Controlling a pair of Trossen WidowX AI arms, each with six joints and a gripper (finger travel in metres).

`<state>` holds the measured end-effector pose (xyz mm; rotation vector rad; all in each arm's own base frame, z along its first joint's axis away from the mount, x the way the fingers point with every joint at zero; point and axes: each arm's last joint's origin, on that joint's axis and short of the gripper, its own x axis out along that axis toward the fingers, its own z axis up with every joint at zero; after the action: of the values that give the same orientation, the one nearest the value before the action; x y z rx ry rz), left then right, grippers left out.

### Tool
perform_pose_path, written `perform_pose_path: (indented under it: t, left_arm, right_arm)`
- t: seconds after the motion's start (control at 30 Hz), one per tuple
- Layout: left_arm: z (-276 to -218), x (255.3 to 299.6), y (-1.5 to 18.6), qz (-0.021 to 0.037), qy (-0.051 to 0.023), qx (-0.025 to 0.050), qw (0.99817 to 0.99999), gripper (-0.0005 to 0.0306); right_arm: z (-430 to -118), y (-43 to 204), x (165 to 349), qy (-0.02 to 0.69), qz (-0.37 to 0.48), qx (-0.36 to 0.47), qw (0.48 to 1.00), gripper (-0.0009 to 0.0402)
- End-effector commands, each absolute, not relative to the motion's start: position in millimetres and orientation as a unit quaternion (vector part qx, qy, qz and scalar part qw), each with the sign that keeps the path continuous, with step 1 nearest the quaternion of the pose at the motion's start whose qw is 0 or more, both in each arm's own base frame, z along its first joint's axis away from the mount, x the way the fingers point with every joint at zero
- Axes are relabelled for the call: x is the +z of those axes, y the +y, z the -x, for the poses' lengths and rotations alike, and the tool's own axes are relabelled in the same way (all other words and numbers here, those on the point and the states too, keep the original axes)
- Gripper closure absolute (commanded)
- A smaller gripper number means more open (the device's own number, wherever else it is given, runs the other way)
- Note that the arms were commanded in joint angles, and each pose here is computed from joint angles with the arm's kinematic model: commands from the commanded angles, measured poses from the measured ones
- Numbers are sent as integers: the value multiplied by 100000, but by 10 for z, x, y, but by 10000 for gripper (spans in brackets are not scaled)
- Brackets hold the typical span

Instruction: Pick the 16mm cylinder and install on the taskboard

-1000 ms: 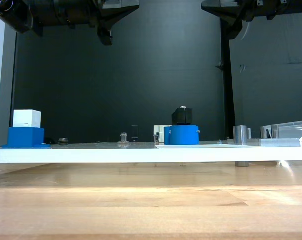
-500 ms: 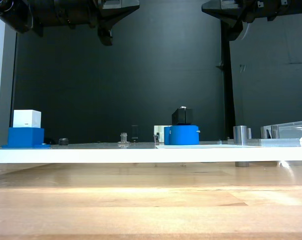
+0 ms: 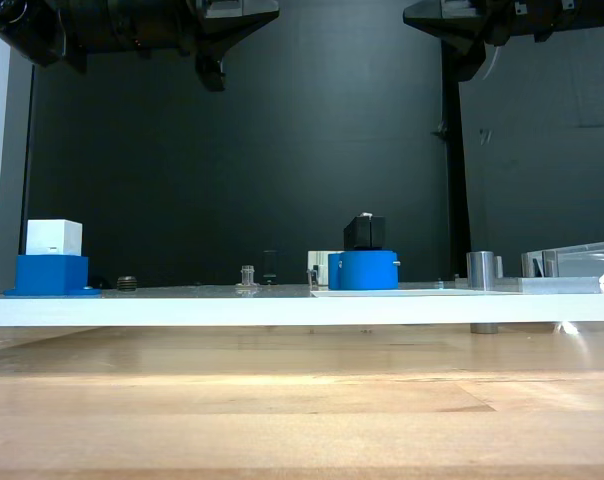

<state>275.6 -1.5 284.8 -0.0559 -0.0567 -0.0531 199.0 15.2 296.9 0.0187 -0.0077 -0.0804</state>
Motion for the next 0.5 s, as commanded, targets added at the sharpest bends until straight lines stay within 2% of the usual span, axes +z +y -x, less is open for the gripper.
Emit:
perform_pose_path:
  t: [0.03, 0.43, 0.5]
  left_arm:
    - [-2756, 2850, -15, 2773, -2870, -2676, 99884, 300]
    - [-2756, 2850, -14, 2792, -2870, -2657, 99884, 300]
    - [-2756, 2850, -15, 2773, -2870, -2676, 99884, 300]
  right_arm:
    - [-1990, 152, 2970, -405, -958, -4020, 99914, 393]
    - [-1990, 152, 2971, -423, -961, -3924, 99917, 393]
    - [-1991, 164, 2971, -425, -956, -1942, 99976, 393]
